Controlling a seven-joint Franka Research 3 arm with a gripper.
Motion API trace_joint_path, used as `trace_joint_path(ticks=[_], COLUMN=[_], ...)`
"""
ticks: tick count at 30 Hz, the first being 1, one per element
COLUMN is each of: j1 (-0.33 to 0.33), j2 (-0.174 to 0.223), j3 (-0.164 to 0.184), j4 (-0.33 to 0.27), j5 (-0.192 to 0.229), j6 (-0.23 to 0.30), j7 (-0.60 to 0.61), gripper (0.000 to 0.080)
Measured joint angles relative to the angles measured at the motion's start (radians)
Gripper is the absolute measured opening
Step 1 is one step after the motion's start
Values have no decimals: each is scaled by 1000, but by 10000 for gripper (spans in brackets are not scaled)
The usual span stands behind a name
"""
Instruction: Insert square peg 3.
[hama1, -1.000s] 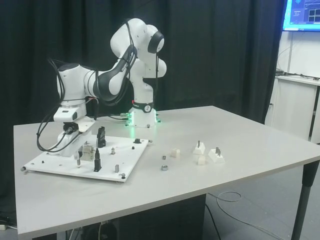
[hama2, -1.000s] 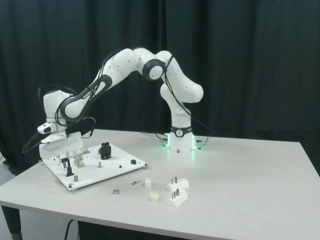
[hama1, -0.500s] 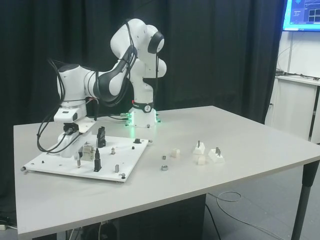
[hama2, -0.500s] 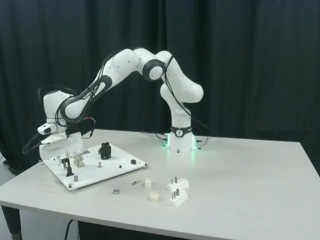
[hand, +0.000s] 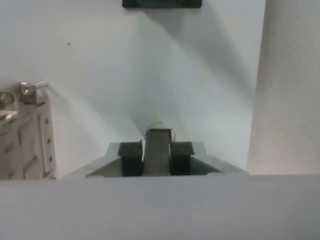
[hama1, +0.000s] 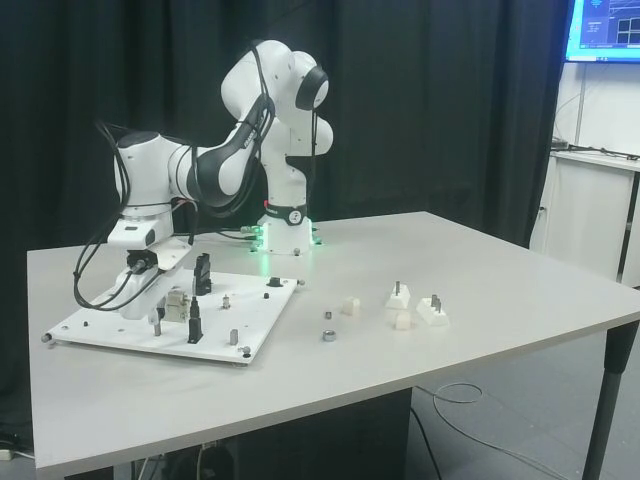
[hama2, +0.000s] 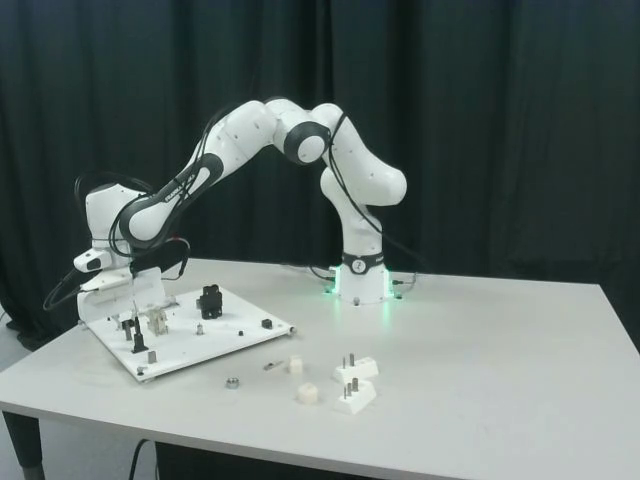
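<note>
In the wrist view my gripper (hand: 157, 156) is shut on the grey square peg (hand: 157, 142), with a black pad on each side of it. The peg points down at the white board (hand: 200, 75), and its tip is close above the board's surface. In the first room view the gripper (hama1: 138, 293) hangs over the far left part of the board (hama1: 250, 310). The second room view shows the gripper (hama2: 121, 312) over the left end of the board (hama2: 215, 335). Whether the peg's tip touches the board cannot be told.
A metal fixture (hand: 27, 130) stands on the board close beside the fingers, and a black part (hand: 161, 3) sits farther off. Black posts (hama1: 195, 322) and a black block (hama1: 203, 272) rise from the board. White blocks (hama1: 398, 297) and a nut (hama1: 327, 335) lie on the grey table (hama1: 500, 270).
The arm and the gripper have sunk slightly toward the board, still holding the peg. Nothing else has moved.
</note>
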Motion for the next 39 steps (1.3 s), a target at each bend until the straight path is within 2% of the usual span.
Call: trace_joint_path(ticks=[23, 36, 37, 39], j1=[-3, -4, -4, -4], j2=[14, 14, 14, 14], j3=[0, -7, -8, -11], j4=[10, 28, 31, 37], j5=[9, 21, 21, 20], j6=[1, -32, -34, -41], j7=[0, 51, 51, 51], gripper=[114, 114, 630, 630])
